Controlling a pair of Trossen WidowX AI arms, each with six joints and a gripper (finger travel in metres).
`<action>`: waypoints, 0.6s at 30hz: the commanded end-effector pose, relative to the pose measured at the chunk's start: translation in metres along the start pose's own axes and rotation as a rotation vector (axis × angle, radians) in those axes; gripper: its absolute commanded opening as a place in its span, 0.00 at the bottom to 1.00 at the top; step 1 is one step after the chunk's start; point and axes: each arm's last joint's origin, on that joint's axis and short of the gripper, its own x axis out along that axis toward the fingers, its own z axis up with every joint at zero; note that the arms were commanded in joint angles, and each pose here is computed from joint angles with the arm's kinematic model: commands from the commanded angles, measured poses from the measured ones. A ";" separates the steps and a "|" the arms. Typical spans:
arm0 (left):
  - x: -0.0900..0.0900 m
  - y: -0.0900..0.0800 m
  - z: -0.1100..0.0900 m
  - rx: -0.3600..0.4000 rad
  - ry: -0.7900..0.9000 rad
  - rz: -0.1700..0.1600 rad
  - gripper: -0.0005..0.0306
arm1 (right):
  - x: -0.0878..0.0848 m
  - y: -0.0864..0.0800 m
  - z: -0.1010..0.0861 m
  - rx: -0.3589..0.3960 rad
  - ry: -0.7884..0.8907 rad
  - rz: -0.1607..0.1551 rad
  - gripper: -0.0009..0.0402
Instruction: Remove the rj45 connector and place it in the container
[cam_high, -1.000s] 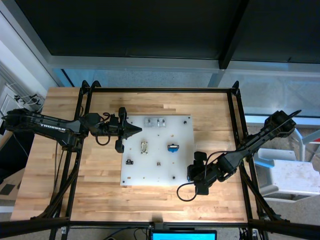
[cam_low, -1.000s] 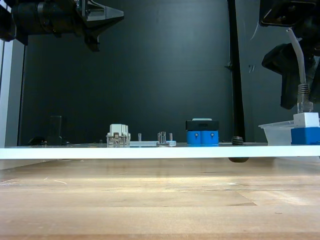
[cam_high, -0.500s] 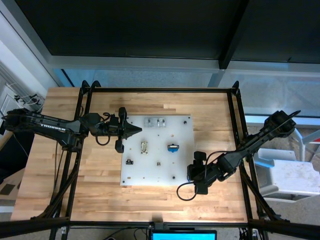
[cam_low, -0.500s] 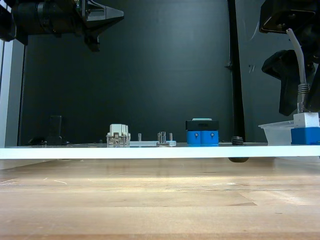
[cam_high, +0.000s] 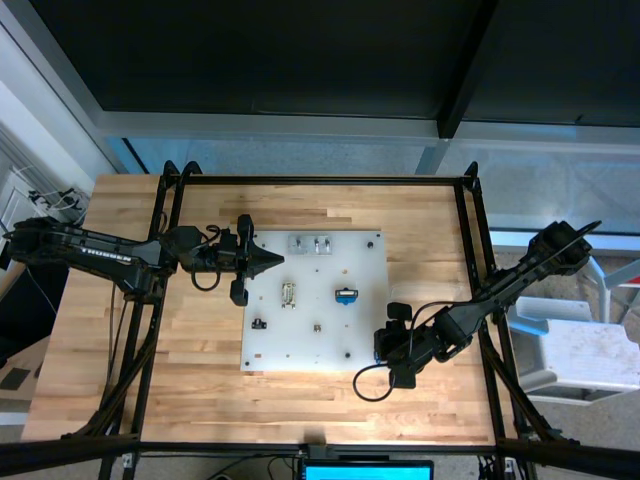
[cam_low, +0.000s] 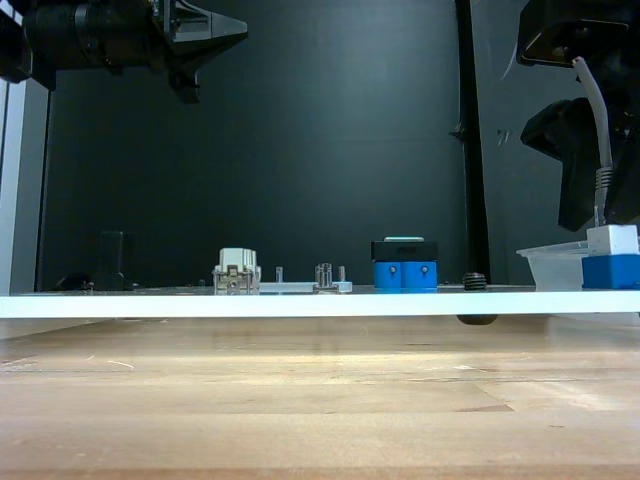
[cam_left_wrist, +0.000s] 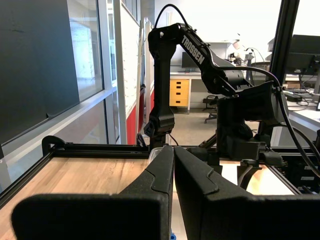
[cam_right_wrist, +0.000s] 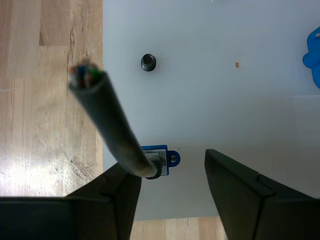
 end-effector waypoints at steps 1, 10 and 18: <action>0.000 0.000 0.000 0.000 0.000 0.000 0.02 | 0.000 0.000 0.000 -0.005 -0.001 0.001 0.35; 0.000 0.000 0.000 0.000 0.000 0.000 0.02 | 0.000 0.000 0.000 -0.023 0.000 0.002 0.17; 0.000 0.000 0.000 0.000 0.000 0.000 0.02 | 0.000 0.000 0.001 -0.023 -0.001 0.004 0.02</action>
